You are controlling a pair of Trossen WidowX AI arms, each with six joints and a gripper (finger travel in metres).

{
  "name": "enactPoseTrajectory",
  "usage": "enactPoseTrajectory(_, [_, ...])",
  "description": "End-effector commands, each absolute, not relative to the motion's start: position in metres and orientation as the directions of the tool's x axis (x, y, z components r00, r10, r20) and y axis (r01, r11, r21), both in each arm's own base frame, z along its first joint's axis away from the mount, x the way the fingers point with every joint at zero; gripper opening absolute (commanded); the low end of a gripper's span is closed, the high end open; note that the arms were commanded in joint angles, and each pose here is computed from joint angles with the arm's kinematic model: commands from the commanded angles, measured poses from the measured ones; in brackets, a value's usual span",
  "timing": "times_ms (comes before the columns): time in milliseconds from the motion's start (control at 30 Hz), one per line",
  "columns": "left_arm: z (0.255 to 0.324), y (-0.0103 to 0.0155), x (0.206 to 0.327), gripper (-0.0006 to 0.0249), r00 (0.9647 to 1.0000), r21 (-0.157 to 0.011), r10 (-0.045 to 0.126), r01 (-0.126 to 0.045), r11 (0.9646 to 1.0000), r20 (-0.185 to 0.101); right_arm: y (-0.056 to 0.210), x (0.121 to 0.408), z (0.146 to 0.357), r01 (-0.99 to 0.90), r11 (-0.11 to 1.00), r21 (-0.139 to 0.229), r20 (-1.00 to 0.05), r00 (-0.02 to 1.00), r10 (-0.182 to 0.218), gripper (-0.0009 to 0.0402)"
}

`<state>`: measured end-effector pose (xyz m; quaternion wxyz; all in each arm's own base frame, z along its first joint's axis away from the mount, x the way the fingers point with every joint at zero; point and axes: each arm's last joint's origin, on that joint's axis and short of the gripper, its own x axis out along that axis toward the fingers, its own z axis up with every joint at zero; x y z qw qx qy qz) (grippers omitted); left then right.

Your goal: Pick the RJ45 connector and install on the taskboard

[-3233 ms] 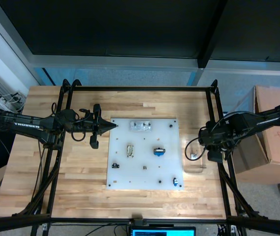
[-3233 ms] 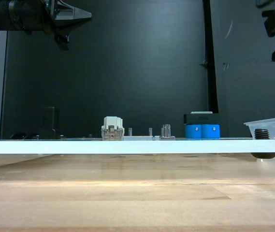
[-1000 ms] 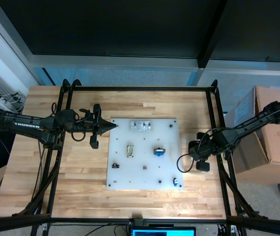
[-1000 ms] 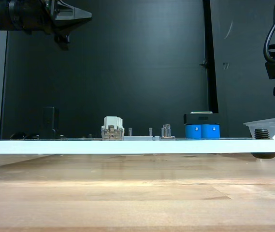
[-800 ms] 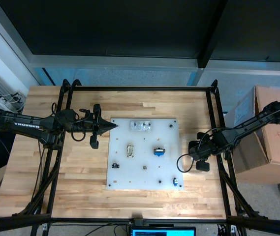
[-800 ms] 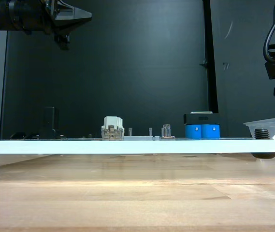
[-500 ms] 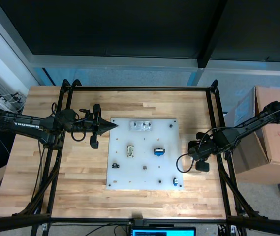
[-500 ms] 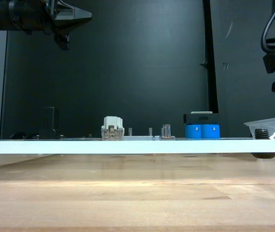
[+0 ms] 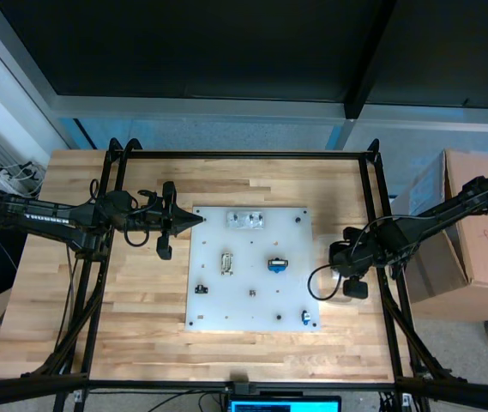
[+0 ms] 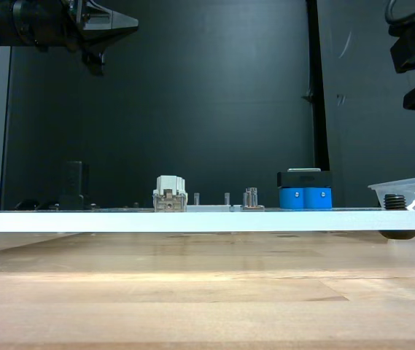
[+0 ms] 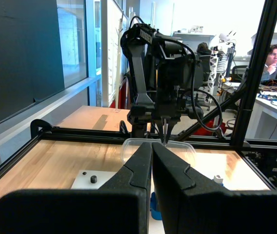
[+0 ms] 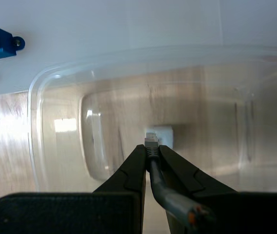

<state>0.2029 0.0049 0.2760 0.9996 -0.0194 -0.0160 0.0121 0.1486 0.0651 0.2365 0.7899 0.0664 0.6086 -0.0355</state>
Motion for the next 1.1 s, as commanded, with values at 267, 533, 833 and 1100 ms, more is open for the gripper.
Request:
enactPoseTrajectory(267, [0.2760,0.0049,0.203,0.0000,0.9992,-0.039,0.025,-0.024,0.9990,0.031,0.067,0.152,0.248,0.116,0.991,0.061,-0.964,0.265,0.028,0.0000])
enactPoseTrajectory(533, [0.2760,0.0049,0.203,0.0000,0.9992,-0.039,0.025,-0.024,0.9990,0.032,0.083,0.173,0.261,0.084,0.995,0.058,-0.964,0.262,0.034,0.0000])
enactPoseTrajectory(833, [0.2760,0.0049,0.203,0.0000,0.9992,-0.039,0.025,-0.024,0.9990,0.031,0.113,0.203,0.270,0.028,0.998,0.048,-0.969,0.245,0.040,0.0000])
enactPoseTrajectory(1100, [0.2760,0.0049,0.203,0.0000,0.9992,-0.039,0.025,-0.024,0.9990,0.031,0.137,0.223,0.269,0.023,0.999,0.046,-0.974,0.225,0.040,0.0000])
